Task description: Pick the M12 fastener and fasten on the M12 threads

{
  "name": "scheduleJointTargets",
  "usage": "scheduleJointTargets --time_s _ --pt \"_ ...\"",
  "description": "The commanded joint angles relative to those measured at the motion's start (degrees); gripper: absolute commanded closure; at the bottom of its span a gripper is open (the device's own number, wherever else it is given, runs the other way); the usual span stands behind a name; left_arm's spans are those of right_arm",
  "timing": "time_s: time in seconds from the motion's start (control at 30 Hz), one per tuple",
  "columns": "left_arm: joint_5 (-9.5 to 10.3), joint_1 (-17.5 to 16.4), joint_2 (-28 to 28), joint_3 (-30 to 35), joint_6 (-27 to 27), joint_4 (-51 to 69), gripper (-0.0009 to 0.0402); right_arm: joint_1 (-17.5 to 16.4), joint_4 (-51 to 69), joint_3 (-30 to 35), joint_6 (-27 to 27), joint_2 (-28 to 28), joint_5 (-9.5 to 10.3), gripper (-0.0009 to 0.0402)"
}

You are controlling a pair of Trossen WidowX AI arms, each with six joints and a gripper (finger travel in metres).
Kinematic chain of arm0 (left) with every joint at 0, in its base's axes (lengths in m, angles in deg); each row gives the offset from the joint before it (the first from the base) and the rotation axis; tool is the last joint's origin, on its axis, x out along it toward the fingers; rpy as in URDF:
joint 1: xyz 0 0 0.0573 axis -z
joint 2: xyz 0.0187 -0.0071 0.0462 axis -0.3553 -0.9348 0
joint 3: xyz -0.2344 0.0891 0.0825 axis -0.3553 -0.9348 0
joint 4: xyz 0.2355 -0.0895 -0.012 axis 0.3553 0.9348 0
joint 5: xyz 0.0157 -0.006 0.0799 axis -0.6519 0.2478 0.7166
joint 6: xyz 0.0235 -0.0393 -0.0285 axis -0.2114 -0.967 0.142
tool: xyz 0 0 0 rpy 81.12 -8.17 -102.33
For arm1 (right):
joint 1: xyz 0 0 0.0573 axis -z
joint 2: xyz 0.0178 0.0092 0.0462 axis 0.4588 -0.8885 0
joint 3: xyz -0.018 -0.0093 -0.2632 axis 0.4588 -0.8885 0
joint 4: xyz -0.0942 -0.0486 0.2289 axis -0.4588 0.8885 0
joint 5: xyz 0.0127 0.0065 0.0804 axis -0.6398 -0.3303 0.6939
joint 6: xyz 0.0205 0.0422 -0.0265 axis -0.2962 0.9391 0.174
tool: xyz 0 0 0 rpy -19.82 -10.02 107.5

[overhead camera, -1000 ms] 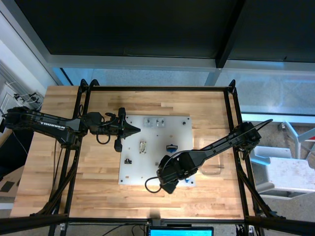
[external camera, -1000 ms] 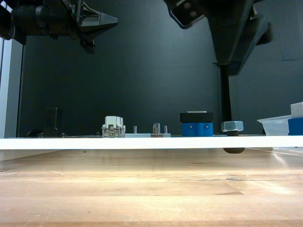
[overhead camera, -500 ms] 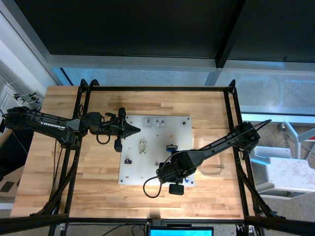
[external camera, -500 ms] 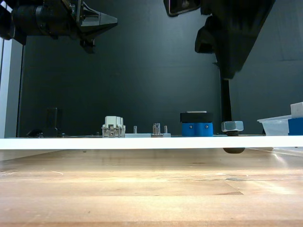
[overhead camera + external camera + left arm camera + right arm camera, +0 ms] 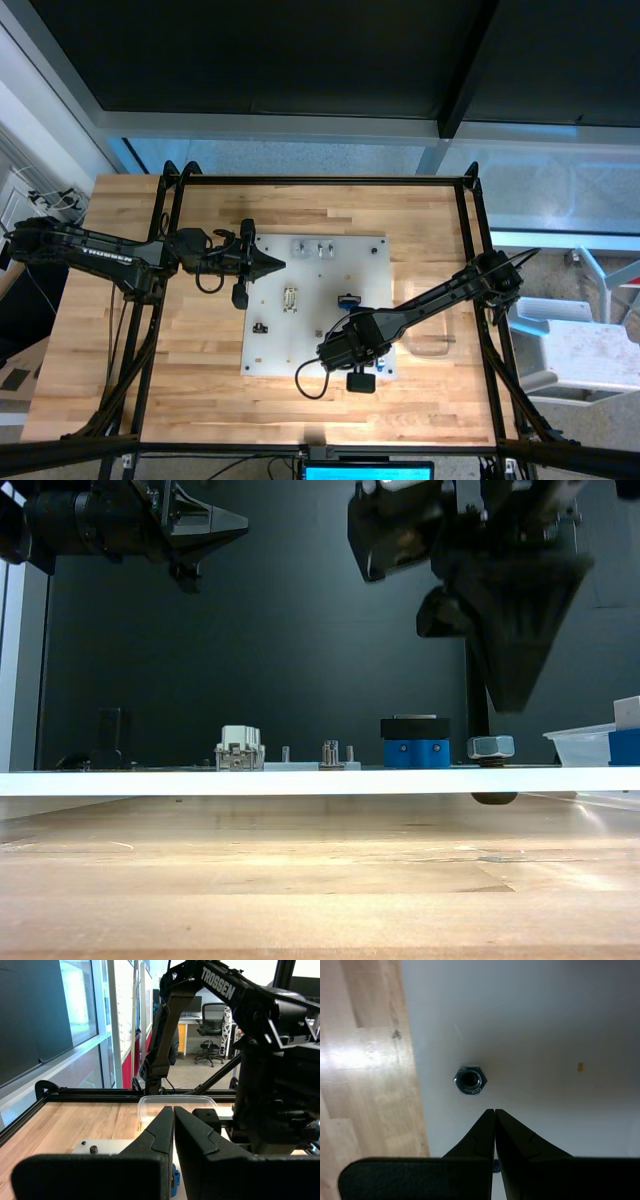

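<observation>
We judge the task to be nearly or fully finished. The small silver-grey hexagonal metal nut (image 5: 490, 747) sits on its short black threaded stud (image 5: 490, 764), close to the edge of the flat white task board (image 5: 545, 1035). In the low view only a sliver of black shows under the nut, so it looks run down most of the way. In the right wrist view it lies flat on the board with a dark centre.

The right gripper (image 5: 514, 702) hovers above the nut, a little to one side, pointing down. Its fingers are pressed together with nothing between them, and the nut lies clear of their tips. We cannot see the nut in the high view, where this arm covers that part of the board.

The left gripper (image 5: 173, 1108) hangs high over the board's far left edge, well apart from the nut. Its fingers are also closed on nothing.

The picking and the placing on the threads look done. We cannot tell how tight the nut is. At most, what remains is a last turn or a check of the seating, and then drawing the right arm away over the pale wooden worktop (image 5: 130, 340).
</observation>
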Motion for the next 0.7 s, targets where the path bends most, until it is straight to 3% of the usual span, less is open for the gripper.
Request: scheduleJointTargets --time_s 0.03,0.23,0.33,0.7 --pt "0.00 0.0 0.0 0.0 0.0 0.0 0.0393 0.0 -2.8 -1.9 1.3 0.0 -0.24 0.0393" --pt "0.00 0.0 0.0 0.0 0.0 0.0 0.0393 0.0 -5.7 -3.2 1.7 0.0 -0.28 0.0393" --pt "0.00 0.0 0.0 0.0 0.0 0.0 0.0393 0.1 -5.6 -3.2 1.7 0.0 -1.64 0.0393" --pt "0.00 0.0 0.0 0.0 0.0 0.0 0.0393 0.1 -5.9 -3.2 1.7 0.0 -1.57 0.0393"
